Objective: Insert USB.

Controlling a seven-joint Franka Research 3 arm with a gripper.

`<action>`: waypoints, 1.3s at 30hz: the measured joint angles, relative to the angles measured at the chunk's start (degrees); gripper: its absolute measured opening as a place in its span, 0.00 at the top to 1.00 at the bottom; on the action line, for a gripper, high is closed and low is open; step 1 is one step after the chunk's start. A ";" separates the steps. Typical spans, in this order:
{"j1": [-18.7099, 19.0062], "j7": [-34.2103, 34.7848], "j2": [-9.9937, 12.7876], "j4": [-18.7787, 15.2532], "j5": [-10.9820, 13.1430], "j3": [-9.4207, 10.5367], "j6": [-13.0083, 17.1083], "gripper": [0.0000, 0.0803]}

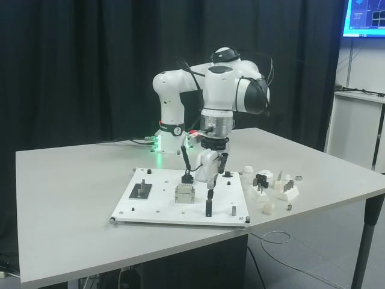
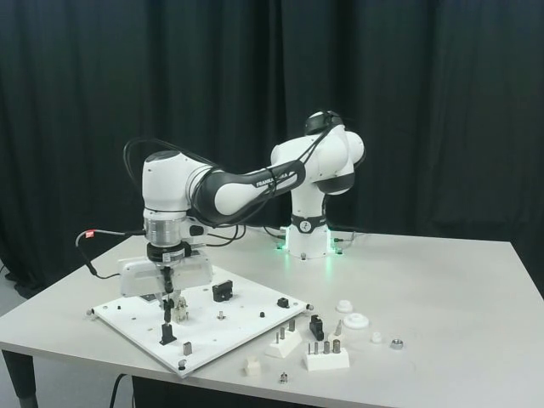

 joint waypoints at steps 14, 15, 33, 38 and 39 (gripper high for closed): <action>0.73 -0.14 0.00 -1.36 -0.25 -0.33 0.02 0.94; 0.74 -0.15 0.00 -1.43 -0.28 -0.34 0.04 0.94; 0.75 -0.75 0.13 -1.86 -0.32 -0.45 0.78 0.94; 0.76 -0.78 0.13 -1.86 -0.31 -0.42 1.02 0.94; 0.78 -0.78 0.13 -1.86 -0.30 -0.41 1.08 0.94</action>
